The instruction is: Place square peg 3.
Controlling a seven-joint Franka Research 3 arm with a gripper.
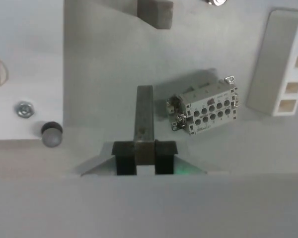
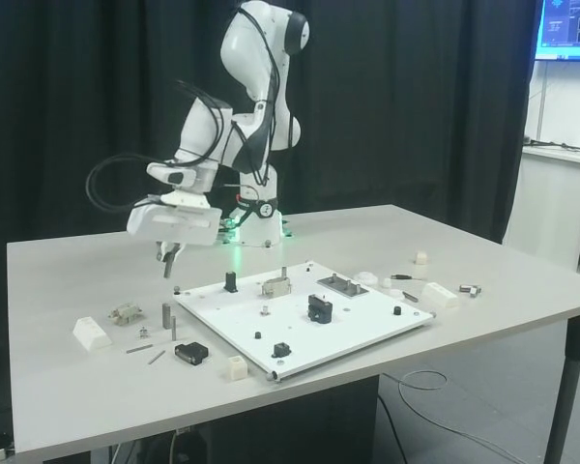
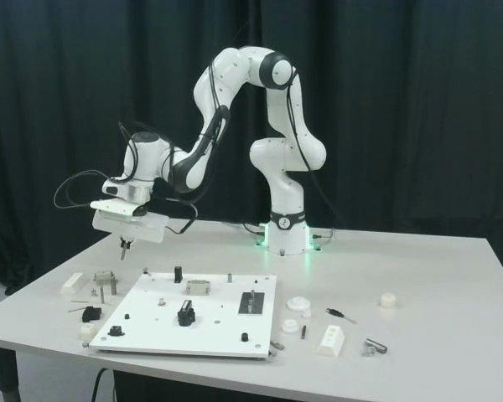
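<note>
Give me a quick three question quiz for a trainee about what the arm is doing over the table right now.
1. True or false: the gripper is shut on the square peg.
2. The peg is: A) lying on the white board, B) held in the air, C) set in a hole.
3. Fill in: in the wrist view, the multi-pin connector lies on the grey ____.

Key: 1 true; 2 B; 3 table.
</note>
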